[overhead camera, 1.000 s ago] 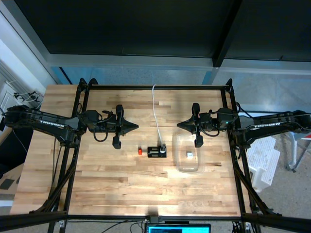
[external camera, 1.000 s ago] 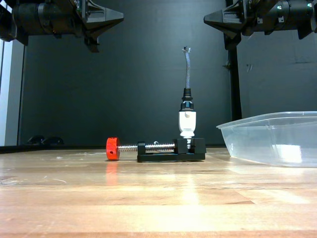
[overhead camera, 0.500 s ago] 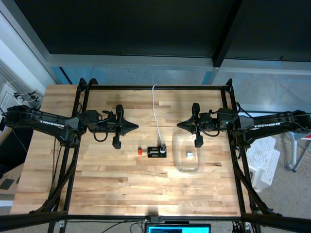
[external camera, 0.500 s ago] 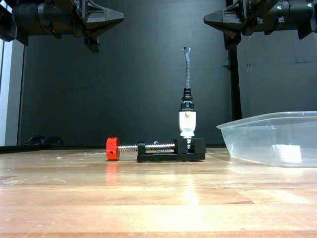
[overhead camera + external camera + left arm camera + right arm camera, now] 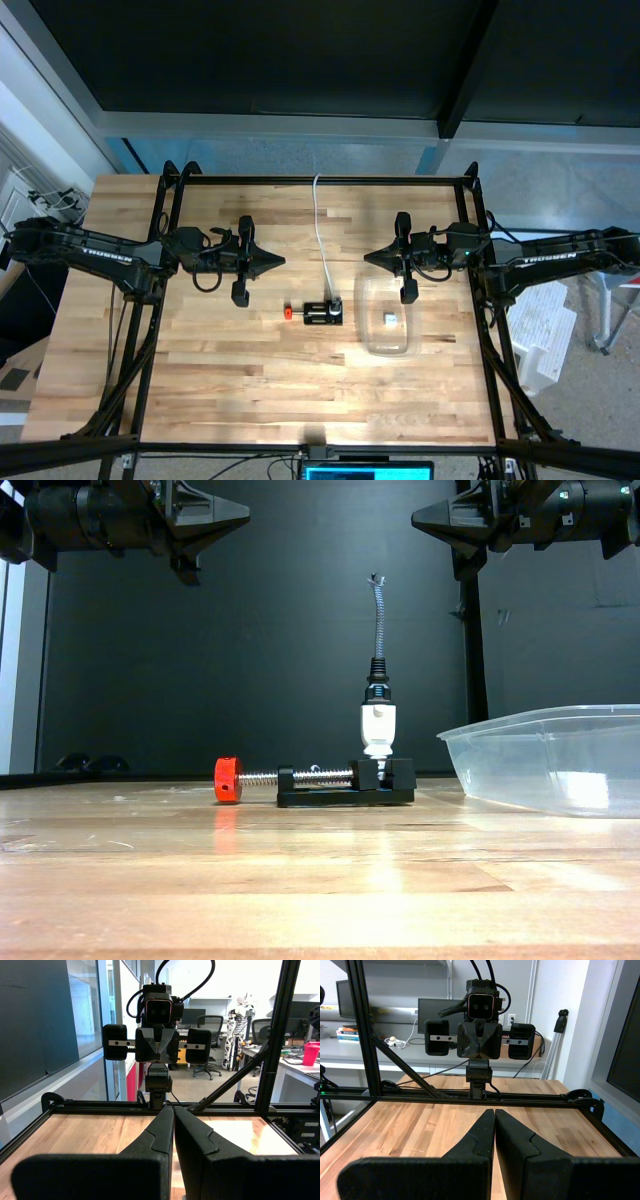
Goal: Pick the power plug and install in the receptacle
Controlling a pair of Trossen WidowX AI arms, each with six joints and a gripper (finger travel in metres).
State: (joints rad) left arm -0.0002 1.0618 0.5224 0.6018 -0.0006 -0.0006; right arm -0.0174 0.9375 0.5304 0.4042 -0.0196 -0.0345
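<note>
From above, nothing has moved since a second ago. Both arms and all the things on the table point(image 5: 200, 370) sit in the same spots. The left pincer point(image 5: 281, 262) and the right pincer point(image 5: 367, 258) point at each other, well apart.

The receptacle point(image 5: 322, 313) lies on the wood between them, closer to the near edge than either tip. Its long side runs from one pincer's side to the other's. The red knob point(image 5: 288, 313) is toward the left pincer and the socket end is toward the right pincer. The white cable point(image 5: 322, 225) runs off to the far edge, passing between the two tips.

A clear tray point(image 5: 371, 343) sits under the right pincer, just beside the receptacle but not touching it. A pale cube point(image 5: 390, 319) lies inside it. The power plug is too small to pick out. A black frame point(image 5: 320, 181) runs round the table, and bare wood lies on the left pincer's side of the knob.

From low down, it is the same as before too. The left pincer point(image 5: 244, 518) and the right pincer point(image 5: 416, 520) hang high, with the receptacle point(image 5: 345, 782) far below them. The white socket point(image 5: 378, 728) stands straight up. There is a gap of wood between the receptacle and the tray point(image 5: 545, 765).

In the left wrist view, the left pincer point(image 5: 174, 1108) is clenched on nothing and faces the right arm point(image 5: 159, 1025).

In the right wrist view, the right pincer point(image 5: 494, 1111) is clenched on nothing and faces the left arm point(image 5: 480, 1025).
</note>
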